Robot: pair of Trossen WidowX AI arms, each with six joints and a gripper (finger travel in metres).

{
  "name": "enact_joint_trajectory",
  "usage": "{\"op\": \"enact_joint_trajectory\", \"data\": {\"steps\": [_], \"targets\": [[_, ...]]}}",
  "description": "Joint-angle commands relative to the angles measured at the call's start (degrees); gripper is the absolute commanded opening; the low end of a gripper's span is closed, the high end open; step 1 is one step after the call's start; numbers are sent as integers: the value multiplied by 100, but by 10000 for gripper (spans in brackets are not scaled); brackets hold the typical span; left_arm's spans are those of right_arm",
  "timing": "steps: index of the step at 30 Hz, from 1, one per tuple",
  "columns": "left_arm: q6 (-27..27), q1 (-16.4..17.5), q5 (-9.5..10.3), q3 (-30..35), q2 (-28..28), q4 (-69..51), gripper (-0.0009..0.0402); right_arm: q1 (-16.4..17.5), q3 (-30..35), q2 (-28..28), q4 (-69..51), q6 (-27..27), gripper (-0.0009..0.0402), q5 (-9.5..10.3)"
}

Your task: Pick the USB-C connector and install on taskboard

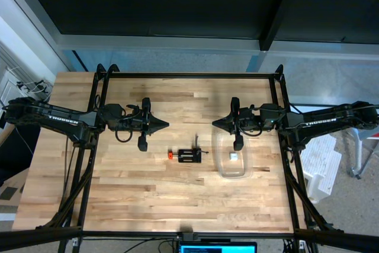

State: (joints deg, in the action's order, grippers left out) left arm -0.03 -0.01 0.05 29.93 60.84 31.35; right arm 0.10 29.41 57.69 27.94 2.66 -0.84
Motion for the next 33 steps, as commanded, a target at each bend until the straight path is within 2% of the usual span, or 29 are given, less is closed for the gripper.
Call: {"op": "enact_joint_trajectory", "data": {"steps": [1,33], "targets": [[0,2,-2,2,2,2,0,-9,9,-9,2,9,0,44],[0,0,-2,2,2,2,0,-11,9,-20,175,-9,0,37]]}}
